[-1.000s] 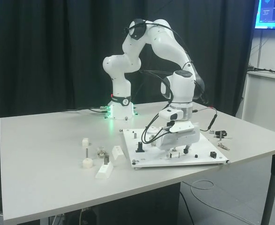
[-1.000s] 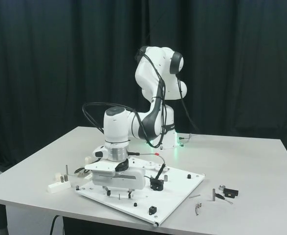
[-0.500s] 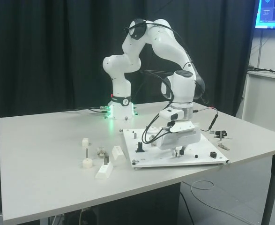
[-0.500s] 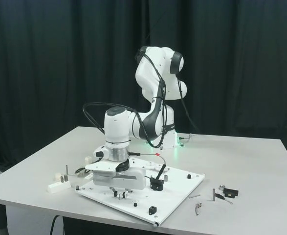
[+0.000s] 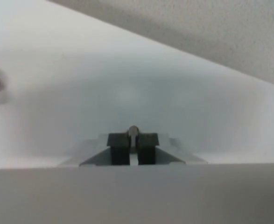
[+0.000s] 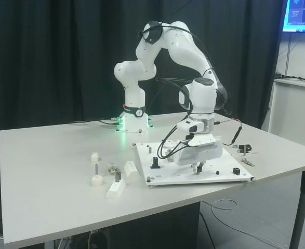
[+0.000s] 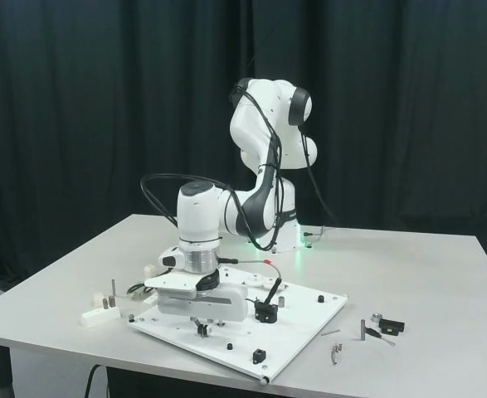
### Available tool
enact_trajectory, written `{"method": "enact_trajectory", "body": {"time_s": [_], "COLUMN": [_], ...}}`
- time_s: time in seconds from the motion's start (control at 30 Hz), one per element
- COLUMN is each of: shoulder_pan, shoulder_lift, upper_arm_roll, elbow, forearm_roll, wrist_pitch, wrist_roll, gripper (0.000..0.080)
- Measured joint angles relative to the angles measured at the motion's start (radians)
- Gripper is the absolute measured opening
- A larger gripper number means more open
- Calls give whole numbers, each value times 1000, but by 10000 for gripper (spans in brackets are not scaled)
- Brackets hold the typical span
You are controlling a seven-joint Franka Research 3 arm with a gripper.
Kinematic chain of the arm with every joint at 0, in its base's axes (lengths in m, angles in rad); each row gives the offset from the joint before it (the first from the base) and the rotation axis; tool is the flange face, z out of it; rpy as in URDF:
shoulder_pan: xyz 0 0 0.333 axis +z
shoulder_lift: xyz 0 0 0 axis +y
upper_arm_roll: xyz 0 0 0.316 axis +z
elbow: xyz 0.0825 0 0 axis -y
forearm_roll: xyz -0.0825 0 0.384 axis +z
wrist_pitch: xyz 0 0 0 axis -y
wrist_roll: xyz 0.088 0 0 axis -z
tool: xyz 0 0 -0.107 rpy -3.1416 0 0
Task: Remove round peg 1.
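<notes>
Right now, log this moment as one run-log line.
phase: grasp | gripper: shut on round peg | location: white board | peg lifted clear: cannot tell

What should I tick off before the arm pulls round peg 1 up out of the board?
1. Round peg 1 between the jaws: ok, in the wrist view it sits in the narrow gap between them.
2. Gripper pointing straight down at the white board: ok.
3. Peg already out of its hole: cannot tell, its lower end is hidden.
4. Black fixture apart from the gripper: ok.
5. Board lying flat on the grey table: ok.
</notes>
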Motion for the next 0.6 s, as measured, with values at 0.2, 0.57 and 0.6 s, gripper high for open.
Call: {"method": "enact_trajectory", "body": {"time_s": [0.2, 0.57, 0.6], "shoulder_pan": [0, 0, 0], "shoulder_lift": [0, -17, -21], "upper_arm_roll": [0, -4, -5], "elbow": [0, 0, 0], "forearm_roll": [0, -1, -2], "wrist_pitch": [1, -17, -21], "wrist_roll": [0, 0, 0], "gripper": [34, 34, 34]}}
